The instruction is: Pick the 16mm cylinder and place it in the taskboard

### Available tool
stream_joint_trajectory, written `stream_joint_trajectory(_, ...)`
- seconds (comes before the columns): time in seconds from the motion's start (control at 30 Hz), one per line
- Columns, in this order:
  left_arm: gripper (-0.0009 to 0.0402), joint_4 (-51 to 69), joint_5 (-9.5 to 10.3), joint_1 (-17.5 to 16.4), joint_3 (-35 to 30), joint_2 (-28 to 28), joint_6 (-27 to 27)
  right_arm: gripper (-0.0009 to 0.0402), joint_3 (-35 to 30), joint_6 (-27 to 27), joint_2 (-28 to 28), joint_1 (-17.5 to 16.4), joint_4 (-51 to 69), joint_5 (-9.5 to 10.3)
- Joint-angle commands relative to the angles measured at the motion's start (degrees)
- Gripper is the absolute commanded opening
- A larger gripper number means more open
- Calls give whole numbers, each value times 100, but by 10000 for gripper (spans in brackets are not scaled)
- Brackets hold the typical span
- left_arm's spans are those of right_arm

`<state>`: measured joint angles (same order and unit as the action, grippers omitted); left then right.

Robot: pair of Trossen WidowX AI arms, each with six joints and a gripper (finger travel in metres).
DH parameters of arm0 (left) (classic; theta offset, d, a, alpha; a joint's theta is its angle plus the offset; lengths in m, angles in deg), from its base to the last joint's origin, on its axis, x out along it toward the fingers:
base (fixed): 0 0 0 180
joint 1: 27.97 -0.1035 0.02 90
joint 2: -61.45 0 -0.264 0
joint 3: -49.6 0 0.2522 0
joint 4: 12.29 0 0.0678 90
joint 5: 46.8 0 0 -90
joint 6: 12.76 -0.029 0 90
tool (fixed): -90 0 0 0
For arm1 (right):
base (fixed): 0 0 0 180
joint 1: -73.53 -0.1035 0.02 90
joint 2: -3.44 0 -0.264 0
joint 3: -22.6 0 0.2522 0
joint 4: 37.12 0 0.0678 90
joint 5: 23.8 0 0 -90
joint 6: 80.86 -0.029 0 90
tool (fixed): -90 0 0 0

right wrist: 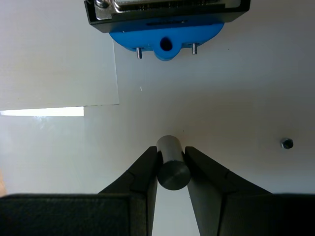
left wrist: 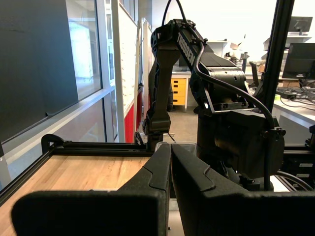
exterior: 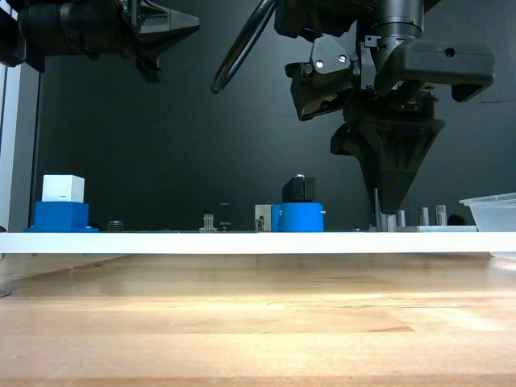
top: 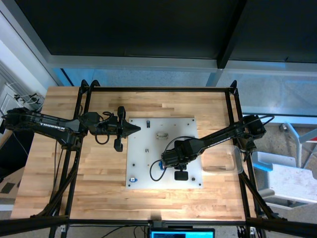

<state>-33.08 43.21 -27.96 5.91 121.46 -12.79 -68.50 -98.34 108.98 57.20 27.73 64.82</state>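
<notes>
In the placing step, the right gripper point(right wrist: 171, 153) pinched the 16mm cylinder point(right wrist: 173, 172) low over the taskboard point(right wrist: 236, 98), probably needing alignment with its hole next, while the left gripper point(top: 133, 128) hung raised at the board's left edge, jaws together.

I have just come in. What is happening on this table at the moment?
The right arm is doing the work. The right tool is shut on the 16mm cylinder and holds it low over the near right part of the taskboard, tips pointing down. Whether the cylinder already touches the board cannot be seen. The left tool is shut and empty, held high near the board's left edge, taking no part.
</notes>
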Motion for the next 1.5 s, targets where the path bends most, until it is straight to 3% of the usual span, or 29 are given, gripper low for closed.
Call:
stream_joint_trajectory(0.03,0,0,0,0,-2,0,-2,84,-4,-11,-2,-7,9,-2)
stream_joint_trajectory(0.27,0,0,0,-2,-2,0,-2,135,-7,-4,-44,-31,50,0)
stream_joint_trajectory(0.5,0,0,0,-2,-2,0,-2,162,-7,-7,-149,-52,96,-2)
stream_joint_trajectory(1.5,0,0,0,-2,-2,0,-2,165,-7,-15,-1034,-52,568,-76)
